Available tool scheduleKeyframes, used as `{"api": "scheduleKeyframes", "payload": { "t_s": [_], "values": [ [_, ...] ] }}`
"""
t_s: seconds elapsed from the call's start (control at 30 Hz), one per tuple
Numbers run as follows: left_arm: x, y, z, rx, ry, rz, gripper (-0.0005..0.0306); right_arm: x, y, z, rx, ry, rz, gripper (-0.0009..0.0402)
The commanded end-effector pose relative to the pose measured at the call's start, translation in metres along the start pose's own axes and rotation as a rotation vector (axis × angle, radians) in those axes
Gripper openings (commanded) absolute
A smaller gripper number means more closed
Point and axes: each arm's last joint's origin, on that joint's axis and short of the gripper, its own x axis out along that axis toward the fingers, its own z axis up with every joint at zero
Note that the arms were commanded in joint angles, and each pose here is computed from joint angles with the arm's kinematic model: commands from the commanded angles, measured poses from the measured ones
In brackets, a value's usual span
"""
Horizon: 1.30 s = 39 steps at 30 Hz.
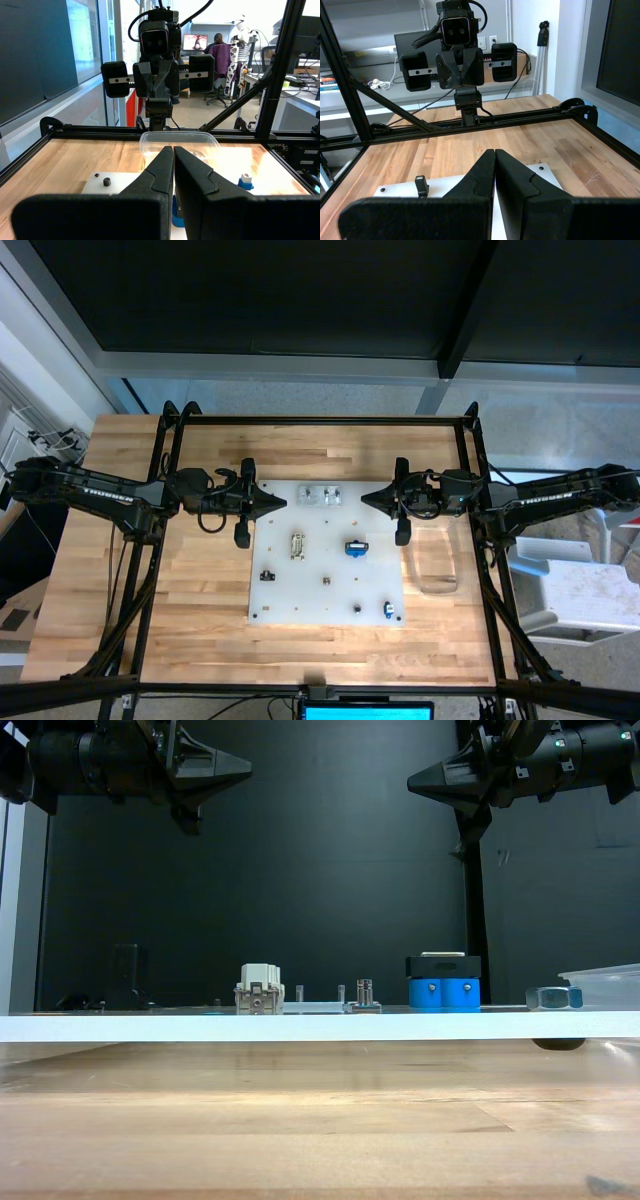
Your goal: Unfasten the M12 fastener and place in the container
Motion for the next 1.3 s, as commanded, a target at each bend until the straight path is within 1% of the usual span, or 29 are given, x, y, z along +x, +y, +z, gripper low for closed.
{"api": "scheduleKeyframes", "payload": {
  "t_s": [0.03,0.37,0.4,0.47,0.5,0.53,0.6,0.63,0.73,0.8,0.83,0.9,1.0,1.1,1.13,1.3],
  "values": [
    [0.0,0.0,0.0,0.0,0.0,0.0,0.0,-0.002,0.0,-0.006,-0.073,-0.063,0.05,0.0],
    [0.0,0.0,0.0,0.0,0.0,0.0,0.0,-0.002,0.0,-0.006,-0.067,-0.063,0.053,0.0],
    [0.0,0.0,0.0,0.0,0.0,0.0,0.0,-0.003,0.001,-0.006,-0.049,-0.062,0.055,0.0],
    [0.0,0.0,0.0,0.0,0.0,0.0,0.0,-0.002,0.001,-0.004,0.017,-0.05,0.055,0.0],
    [0.0,0.0,0.0,0.0,0.0,0.0,0.0,-0.001,0.001,-0.003,0.036,-0.029,0.053,0.0],
    [0.0,0.0,0.0,0.0,0.0,0.0,0.0,-0.001,0.002,-0.002,0.046,-0.003,0.049,0.0],
    [0.0,0.0,0.0,0.0,0.0,0.0,0.0,0.0,0.005,0.0,0.068,0.04,0.055,0.0],
    [0.0,0.0,0.0,0.0,0.0,0.0,0.0,0.001,0.007,0.001,0.074,0.055,0.052,0.0],
    [0.0,0.0,0.0,0.0,0.0,0.0,0.0,0.001,0.015,0.005,0.095,0.121,0.019,0.0],
    [0.0,0.0,0.0,0.0,0.0,0.0,0.0,0.001,0.02,0.006,0.112,0.198,-0.007,0.0],
    [0.0,0.0,0.0,0.0,0.0,0.0,0.0,0.001,0.023,0.008,0.125,0.239,-0.014,0.0],
    [0.0,0.0,0.0,0.0,0.0,0.0,0.0,0.003,0.031,0.01,0.136,0.313,-0.02,0.0],
    [0.0,0.0,0.0,0.0,0.0,0.0,0.0,0.007,0.046,0.015,0.15,0.407,-0.002,0.0],
    [0.0,0.0,0.0,0.0,0.0,0.0,0.0,0.015,0.06,0.02,0.174,0.498,-0.004,0.0],
    [0.0,0.0,0.0,0.0,0.0,0.0,0.0,0.019,0.064,0.021,0.181,0.532,-0.009,0.0],
    [0.0,0.0,0.0,0.0,0.0,0.0,0.0,0.034,0.084,0.023,0.208,0.699,-0.054,0.0]
  ]
}}
